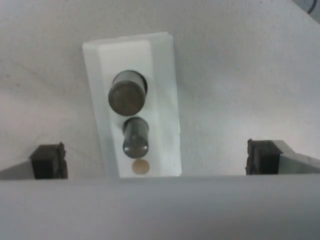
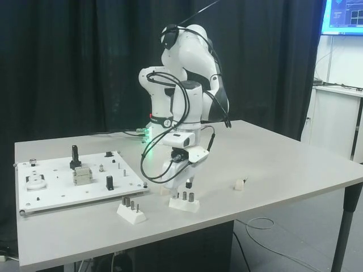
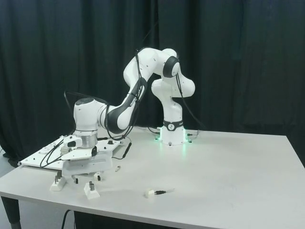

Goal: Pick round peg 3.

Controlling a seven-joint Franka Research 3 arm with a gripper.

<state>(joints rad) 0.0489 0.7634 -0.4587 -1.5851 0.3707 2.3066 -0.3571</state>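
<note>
wrist: your gripper [image 1: 155, 159] is spread wide, empty, above the white peg holder [image 1: 132, 100]; round peg 3 [image 1: 141, 167] reads as the smallest, at the holder's end, so centre on it before descending | first room: holder [image 2: 184, 204] near table [image 2: 283, 164] front edge, fingers just above | second room: holder [image 3: 91, 190] under gripper, touching nothing

A white assembly board [image 2: 74, 178] is lying well beside the gripper, and a small white part [image 2: 240, 183] is resting nearby on the other side.
</note>
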